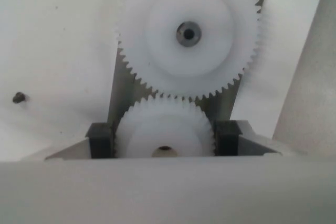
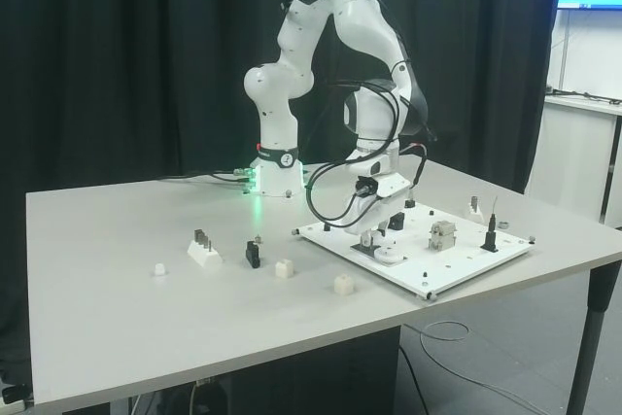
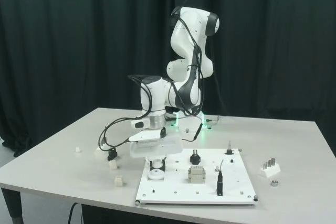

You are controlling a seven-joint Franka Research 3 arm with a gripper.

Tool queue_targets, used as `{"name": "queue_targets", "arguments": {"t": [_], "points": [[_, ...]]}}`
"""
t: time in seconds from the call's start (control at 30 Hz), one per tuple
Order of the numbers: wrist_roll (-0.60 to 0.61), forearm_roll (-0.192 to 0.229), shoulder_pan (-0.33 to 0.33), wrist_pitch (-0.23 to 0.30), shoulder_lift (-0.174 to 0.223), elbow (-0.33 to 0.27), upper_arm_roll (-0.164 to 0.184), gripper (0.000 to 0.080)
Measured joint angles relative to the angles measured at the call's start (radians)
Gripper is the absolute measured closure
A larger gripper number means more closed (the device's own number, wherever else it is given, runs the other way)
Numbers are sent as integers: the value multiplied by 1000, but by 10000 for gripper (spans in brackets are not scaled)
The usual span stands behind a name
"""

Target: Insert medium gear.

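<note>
wrist view over the white board (image 2: 466, 258): the gripper (image 1: 164, 139) has its black fingers (image 1: 100, 140) closed on the medium gear (image 1: 164, 129), teeth touching the large gear (image 1: 189, 34); seating well probably calls for a straight descent with teeth meshed.

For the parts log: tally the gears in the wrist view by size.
Large gear: 1
Smaller gear, between the gripper fingers: 1
Total: 2
</note>
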Motion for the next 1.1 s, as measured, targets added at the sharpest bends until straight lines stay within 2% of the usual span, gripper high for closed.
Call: {"name": "queue_targets", "arguments": {"t": [0.57,1.1], "points": [[2,-6,-1,-14,1,0,-3,406],[2,-6,-9,7,17,0,12,406]]}}
